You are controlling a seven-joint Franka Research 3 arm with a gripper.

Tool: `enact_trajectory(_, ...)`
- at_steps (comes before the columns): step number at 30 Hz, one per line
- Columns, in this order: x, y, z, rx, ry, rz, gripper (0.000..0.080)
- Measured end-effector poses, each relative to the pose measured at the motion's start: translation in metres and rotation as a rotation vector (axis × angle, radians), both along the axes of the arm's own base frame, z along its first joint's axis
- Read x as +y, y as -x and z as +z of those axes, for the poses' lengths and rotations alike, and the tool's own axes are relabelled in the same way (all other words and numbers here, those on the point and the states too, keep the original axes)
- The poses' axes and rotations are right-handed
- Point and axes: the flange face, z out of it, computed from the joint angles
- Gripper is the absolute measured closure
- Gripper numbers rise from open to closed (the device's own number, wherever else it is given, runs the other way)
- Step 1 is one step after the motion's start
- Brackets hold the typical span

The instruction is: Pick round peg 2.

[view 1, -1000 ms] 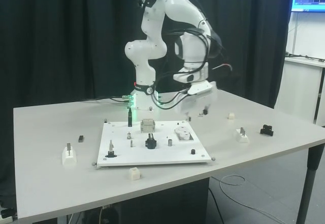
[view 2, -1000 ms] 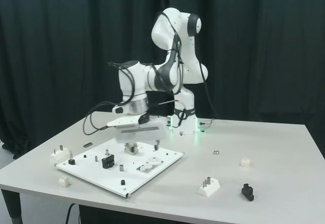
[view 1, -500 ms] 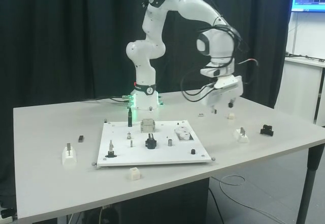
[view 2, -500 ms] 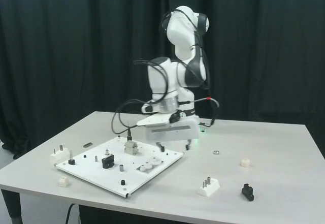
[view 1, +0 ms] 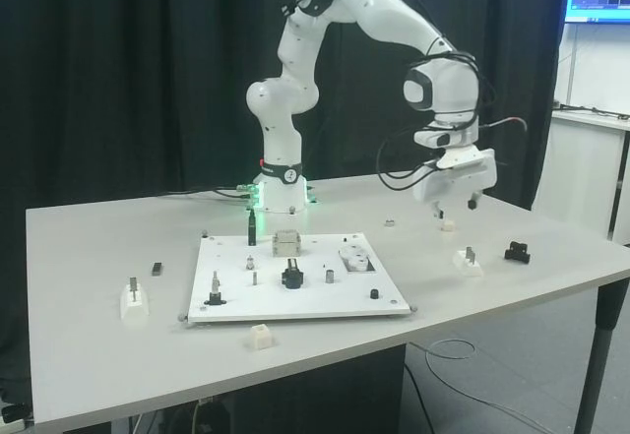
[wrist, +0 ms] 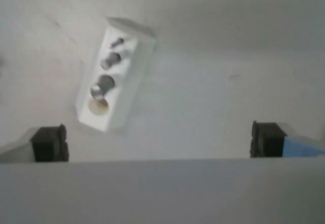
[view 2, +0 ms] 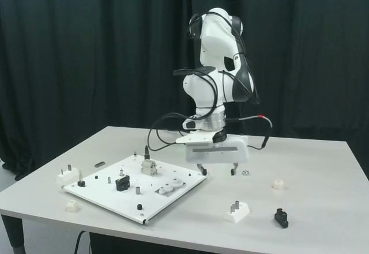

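- my gripper (wrist: 157,141) hangs in the air above the grey table (view 1: 89,247), with its two black fingertips (wrist: 49,144) spread wide and nothing between them.
- in the second room view my gripper (view 2: 217,170) is off the right edge of the white board (view 2: 109,195), beyond the white peg holder (view 2: 237,212).
- the white peg holder (wrist: 115,75) lies below me in the wrist view, well short of my fingertips; it carries three upright grey pegs in a row and one empty hole at the end nearest my fingers.
- round peg 2 (wrist: 110,60) i take to be the middle peg of that row, though i cannot tell which peg bears that number.
- a black part (view 2: 281,217) sits just right of the holder in the second room view, and a small white block (view 2: 278,184) lies farther back.
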Motion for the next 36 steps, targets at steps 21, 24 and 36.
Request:
enact_trajectory(21,0.045,-0.027,-0.041,-0.043,0.037,-0.145,0.0003)
enact_trajectory(24,0.047,-0.029,-0.047,-0.037,0.042,-0.149,0.0003)
enact_trajectory(36,0.044,-0.03,-0.066,-0.009,0.064,-0.173,0.0003)
